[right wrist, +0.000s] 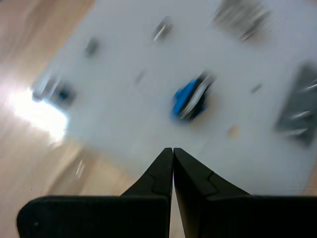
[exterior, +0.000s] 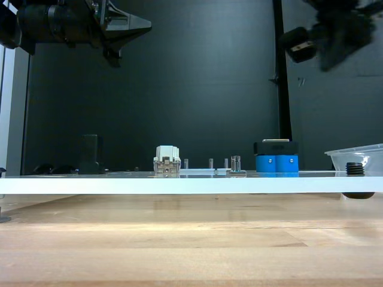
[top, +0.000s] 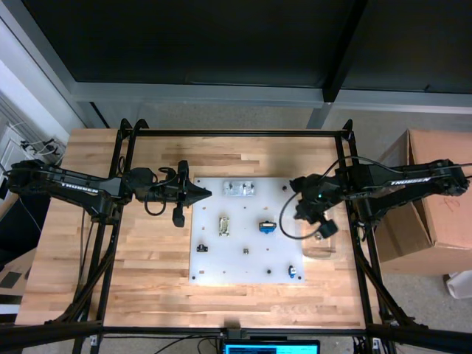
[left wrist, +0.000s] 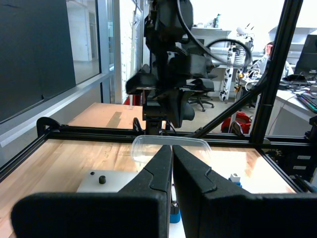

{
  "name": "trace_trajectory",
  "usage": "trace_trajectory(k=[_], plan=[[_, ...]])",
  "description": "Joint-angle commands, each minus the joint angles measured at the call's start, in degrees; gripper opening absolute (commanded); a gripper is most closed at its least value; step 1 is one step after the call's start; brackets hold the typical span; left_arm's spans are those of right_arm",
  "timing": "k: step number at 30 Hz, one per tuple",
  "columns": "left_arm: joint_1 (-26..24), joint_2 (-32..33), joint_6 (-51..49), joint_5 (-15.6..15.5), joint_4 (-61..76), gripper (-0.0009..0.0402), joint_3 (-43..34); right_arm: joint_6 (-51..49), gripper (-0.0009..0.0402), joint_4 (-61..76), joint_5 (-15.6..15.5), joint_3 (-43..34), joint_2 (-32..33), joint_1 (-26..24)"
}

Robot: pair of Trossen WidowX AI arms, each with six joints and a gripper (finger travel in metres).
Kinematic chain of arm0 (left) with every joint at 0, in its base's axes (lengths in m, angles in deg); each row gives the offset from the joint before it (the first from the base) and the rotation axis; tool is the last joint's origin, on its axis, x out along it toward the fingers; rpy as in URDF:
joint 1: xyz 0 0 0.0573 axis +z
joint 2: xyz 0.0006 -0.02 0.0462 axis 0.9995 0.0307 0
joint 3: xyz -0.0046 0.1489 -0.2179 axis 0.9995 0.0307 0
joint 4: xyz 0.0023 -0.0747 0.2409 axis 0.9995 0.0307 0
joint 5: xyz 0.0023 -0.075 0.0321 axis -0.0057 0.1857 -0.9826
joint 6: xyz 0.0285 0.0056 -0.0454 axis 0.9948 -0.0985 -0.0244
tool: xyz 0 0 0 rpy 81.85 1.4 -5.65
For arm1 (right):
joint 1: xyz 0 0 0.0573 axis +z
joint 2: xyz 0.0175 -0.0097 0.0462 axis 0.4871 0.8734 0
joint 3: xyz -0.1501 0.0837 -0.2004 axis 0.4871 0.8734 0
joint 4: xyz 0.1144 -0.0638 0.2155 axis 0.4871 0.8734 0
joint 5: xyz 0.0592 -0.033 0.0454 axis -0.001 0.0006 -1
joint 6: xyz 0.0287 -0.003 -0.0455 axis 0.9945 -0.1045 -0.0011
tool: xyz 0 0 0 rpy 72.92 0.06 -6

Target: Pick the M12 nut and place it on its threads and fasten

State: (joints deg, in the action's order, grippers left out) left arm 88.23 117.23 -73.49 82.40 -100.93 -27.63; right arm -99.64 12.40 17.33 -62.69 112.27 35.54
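Left gripper [top: 207, 193]: I hold it high above the far left edge of the white board [top: 221, 258], pointing right, level with the table. In the left wrist view its fingers [left wrist: 153, 171] are pressed together tip to tip, with nothing between them.

Right gripper [right wrist: 173, 150]: I hold it raised over the right edge of the board, just far of the clear tray [top: 322, 248], angled down and to the left. In the right wrist view its fingers [right wrist: 193, 173] are likewise closed on each other and hold nothing. Past them lies the board with the blue connector block [right wrist: 189, 99].

Black ribbed stud [exterior: 355, 169]: it stands upright near the near right edge of the board. In the low view its ribs are exposed and nothing sits on top.

M12 nut: it is neither on its stud nor in either gripper. I cannot tell from any view where it lies.

The clear tray rests on the wooden table [top: 110, 243], just beside the right edge of the board. In the low view it stands behind the stud. A grey-white connector [exterior: 167, 161] stands mid-board, left of the blue connector block. A cardboard box [top: 435, 214] stands beyond the right edge of the table.
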Motion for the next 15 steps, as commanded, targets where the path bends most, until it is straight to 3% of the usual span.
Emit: trace_trajectory(k=[1,5,9,15], plan=[[0.0,0.0,0.0,0.0,0.0,0.0000,0.0,-5.1,0.0000,9.0,0.2,-1.3,1.4,2.7],[0.0,0.0,0.0,0.0,0.0,0.0000,0.0,-13.6,0.0000,17.4,0.6,-1.2,2.5,6.4],[0.0,0.0,0.0,0.0,0.0,0.0000,0.0,-16.2,0.0001,20.3,4.9,-1.1,3.4,9.9],[0.0,0.0,0.0,0.0,0.0,0.0000,0.0,-26.4,0.0031,20.6,6.4,-0.5,3.7,13.4]])
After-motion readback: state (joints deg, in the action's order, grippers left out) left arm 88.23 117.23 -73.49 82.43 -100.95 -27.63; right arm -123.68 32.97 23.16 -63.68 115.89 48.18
